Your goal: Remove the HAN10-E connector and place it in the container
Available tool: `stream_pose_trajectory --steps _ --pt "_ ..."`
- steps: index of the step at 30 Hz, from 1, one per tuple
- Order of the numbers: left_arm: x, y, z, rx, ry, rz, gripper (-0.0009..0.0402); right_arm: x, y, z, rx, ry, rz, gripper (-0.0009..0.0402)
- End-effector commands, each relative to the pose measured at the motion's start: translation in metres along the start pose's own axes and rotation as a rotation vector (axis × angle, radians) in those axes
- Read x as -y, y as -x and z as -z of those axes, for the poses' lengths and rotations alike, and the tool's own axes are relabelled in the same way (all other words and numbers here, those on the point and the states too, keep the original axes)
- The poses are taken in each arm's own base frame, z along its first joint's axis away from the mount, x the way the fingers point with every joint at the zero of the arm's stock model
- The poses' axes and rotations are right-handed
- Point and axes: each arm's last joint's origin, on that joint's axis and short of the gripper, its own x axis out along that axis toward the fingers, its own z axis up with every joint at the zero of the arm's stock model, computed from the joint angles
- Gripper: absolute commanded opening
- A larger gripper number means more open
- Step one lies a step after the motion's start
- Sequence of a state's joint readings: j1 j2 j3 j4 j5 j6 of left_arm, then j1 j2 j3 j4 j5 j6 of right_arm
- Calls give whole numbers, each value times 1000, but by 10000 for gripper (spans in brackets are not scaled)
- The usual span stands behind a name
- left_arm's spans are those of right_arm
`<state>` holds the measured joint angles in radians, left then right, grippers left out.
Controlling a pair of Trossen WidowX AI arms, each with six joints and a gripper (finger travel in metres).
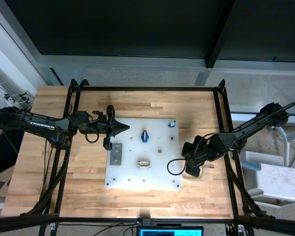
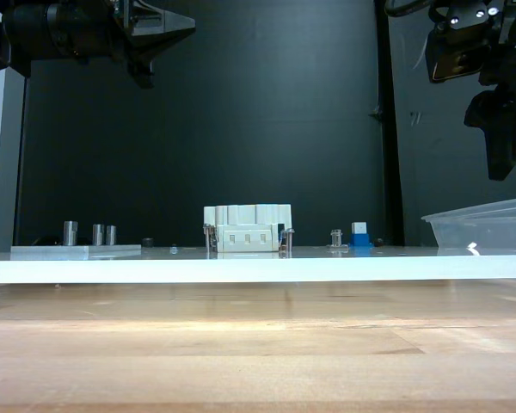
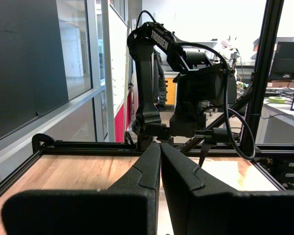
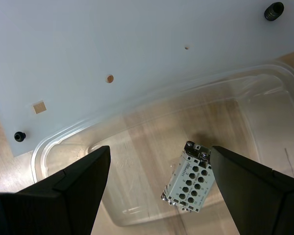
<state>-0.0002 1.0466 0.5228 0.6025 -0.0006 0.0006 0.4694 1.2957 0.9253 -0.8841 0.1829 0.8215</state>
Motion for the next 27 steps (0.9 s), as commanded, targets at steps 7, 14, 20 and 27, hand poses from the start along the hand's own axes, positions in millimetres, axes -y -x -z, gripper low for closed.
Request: stream_pose_trajectory --steps 7,14,20,27 --pt "0 0 0 0 0 0 0 -1 0 -1 5 -2 -5 287" --pt "0 0 0 0 0 0 0 -1 0 -1 8 -2 -8 287" --pt "0 0 0 0 0 0 0 -1 0 -1 10 -3 -10 287" --pt "0 0 0 0 0 0 0 -1 0 -1 10 -3 -10 287"
